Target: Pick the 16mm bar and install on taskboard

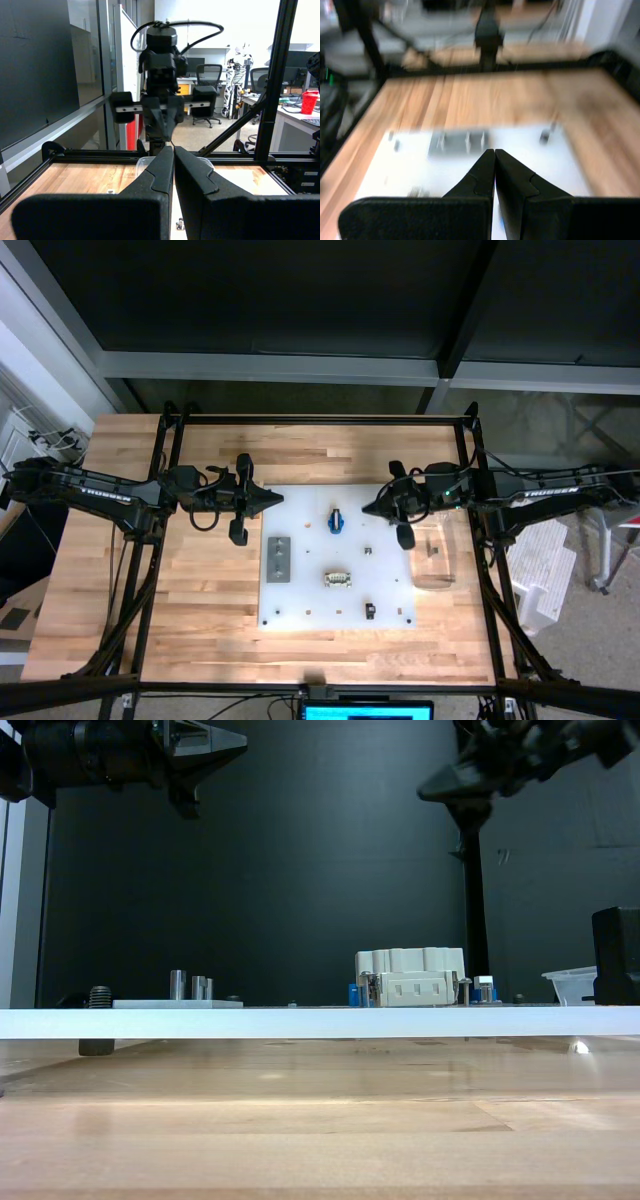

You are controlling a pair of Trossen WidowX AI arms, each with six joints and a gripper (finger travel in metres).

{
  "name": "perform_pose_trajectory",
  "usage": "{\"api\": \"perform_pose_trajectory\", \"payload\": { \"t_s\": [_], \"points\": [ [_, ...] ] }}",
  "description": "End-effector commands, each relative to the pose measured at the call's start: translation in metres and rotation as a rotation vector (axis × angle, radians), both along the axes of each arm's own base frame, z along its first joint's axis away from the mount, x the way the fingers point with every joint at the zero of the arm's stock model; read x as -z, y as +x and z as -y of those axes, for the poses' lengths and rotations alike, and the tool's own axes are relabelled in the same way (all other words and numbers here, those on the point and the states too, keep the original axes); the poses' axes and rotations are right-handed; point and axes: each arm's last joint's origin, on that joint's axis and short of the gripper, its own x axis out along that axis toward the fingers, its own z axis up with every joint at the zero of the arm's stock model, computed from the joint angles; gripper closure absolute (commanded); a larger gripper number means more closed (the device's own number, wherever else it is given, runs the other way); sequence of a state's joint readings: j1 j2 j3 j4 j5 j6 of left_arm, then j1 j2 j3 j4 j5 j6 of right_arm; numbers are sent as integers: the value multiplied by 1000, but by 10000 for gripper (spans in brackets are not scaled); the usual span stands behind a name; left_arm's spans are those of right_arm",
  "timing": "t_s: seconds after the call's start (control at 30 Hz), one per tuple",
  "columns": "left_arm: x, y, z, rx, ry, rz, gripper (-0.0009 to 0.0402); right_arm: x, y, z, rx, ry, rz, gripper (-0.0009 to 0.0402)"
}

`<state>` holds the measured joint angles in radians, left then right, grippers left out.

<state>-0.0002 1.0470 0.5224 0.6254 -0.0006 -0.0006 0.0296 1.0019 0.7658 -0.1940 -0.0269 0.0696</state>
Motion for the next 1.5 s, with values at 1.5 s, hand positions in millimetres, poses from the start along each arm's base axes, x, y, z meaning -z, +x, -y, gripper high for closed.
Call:
{"api": "perform_pose_trajectory", "payload": {
  "t_s": [1.5],
  "points": [
    [0, 0, 0, 0, 0, 1, 393, 18, -79, -29, 12, -98, -976, 310]
  ]
}}
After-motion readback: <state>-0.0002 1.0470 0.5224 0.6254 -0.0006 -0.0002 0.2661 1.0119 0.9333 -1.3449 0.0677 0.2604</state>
